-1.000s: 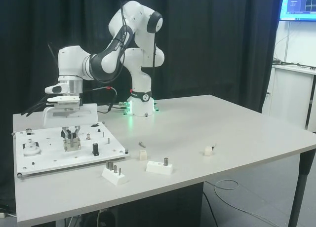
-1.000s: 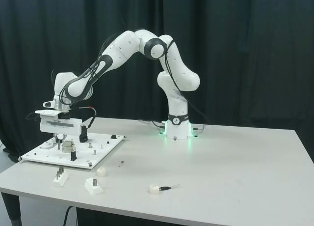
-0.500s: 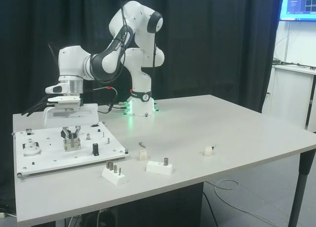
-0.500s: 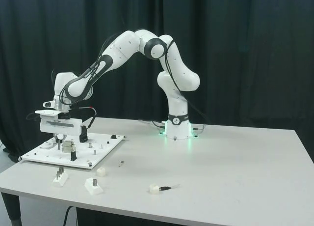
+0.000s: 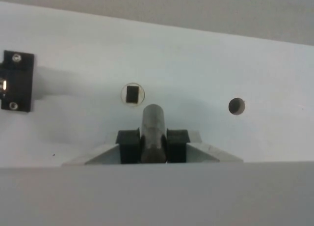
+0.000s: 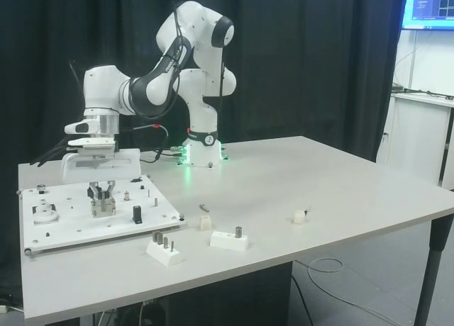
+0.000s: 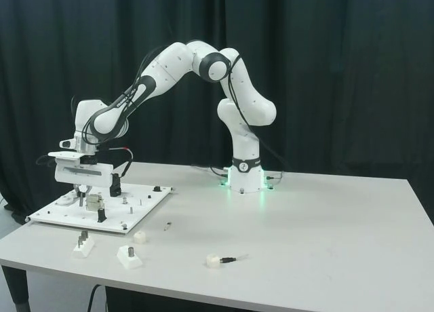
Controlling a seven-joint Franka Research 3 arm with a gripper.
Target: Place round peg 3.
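Gripping round peg (image 5: 152, 130) between black pads (image 5: 128, 145), gripper (image 5: 152, 148) over white board (image 5: 196, 64); peg rigid, smooth, light; hold mid-shaft, open hole (image 5: 236, 106) nearby.

A black curtain (image 7: 339, 68) hung behind the grey table (image 6: 340, 177) across the full width of both room views. A white cabinet (image 6: 418, 135) stood at the side of the first room view, with a lit screen (image 6: 429, 7) above it.
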